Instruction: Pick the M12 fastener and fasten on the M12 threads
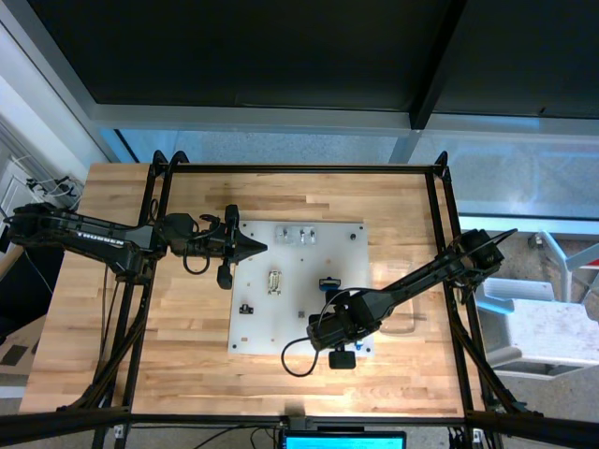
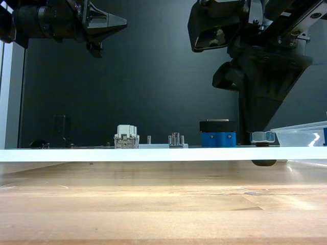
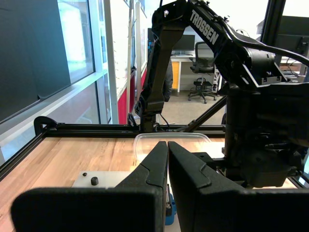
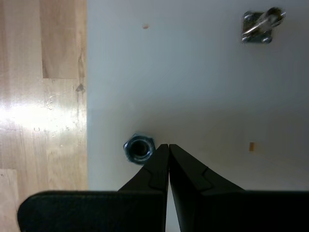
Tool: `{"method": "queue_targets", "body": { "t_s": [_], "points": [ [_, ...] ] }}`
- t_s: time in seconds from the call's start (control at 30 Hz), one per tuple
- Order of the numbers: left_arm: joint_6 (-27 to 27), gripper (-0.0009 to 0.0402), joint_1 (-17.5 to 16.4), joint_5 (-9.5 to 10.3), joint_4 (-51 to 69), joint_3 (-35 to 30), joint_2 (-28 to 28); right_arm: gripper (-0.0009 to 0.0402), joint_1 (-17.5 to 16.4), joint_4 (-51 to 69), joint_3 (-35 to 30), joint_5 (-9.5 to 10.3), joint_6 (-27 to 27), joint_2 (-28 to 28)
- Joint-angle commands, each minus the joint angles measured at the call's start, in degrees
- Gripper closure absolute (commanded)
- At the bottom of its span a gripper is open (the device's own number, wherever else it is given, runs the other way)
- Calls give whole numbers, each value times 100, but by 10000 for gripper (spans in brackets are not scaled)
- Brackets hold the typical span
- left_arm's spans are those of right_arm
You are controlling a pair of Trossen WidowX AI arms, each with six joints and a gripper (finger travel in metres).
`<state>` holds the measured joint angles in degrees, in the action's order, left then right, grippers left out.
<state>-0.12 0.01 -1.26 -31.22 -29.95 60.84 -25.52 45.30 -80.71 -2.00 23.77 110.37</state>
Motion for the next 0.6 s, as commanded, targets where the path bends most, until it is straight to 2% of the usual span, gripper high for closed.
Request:
{"method": "queue_targets", "body": {
  "t_s": [0.03,0.07,0.1,0.27,0.33,0.5,0.6],
  "points": [
    [2,393,-2,0,0,0,2,393,0,-85,98,870,-72,4],
    [2,393,-2,0,0,0,2,393,0,-50,105,1193,-116,-2],
    [2,393,0,0,0,0,2,393,2,-11,98,1375,-131,-7],
    [2,393,0,0,-2,0,2,393,2,278,44,1403,-136,-109],
    [2,393,0,0,-13,0,0,393,0,313,20,1322,-160,-118],
    [2,393,0,0,-2,0,-2,393,0,350,13,813,-13,-166],
    [2,393,0,0,0,0,4,393,2,352,-46,439,42,-166]
  ]
}}
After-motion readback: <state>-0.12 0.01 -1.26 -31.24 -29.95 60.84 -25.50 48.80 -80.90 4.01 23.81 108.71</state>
